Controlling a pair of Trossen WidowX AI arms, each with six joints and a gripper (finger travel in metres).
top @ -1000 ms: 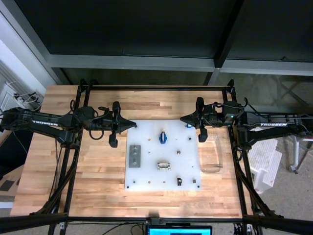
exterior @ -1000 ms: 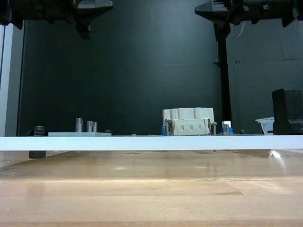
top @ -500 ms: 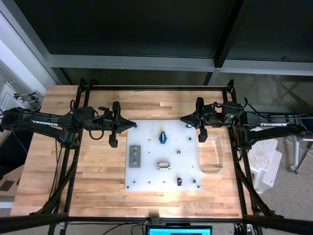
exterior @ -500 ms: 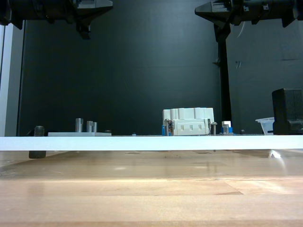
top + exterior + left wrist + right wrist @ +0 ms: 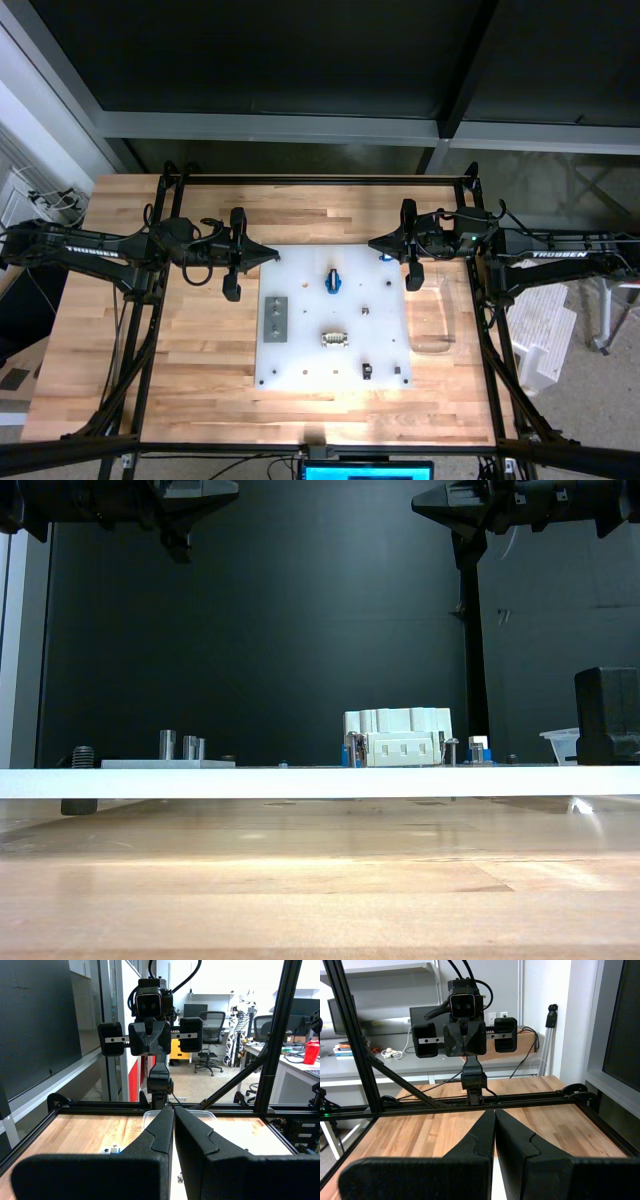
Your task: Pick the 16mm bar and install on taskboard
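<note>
left hand (image 5: 272, 256): fingers together, empty, raised at taskboard's (image 5: 300, 372) ten o'clock. right hand (image 5: 374, 244): together, empty, raised at one o'clock. 16mm bar: location cannot be told; pick and install both judged outstanding.

Butcher-block table (image 5: 200, 380); dark wall (image 5: 300, 630) behind; office chair (image 5: 215, 1055), desk (image 5: 385, 1067) beyond; grey floor (image 5: 580, 420).
</note>
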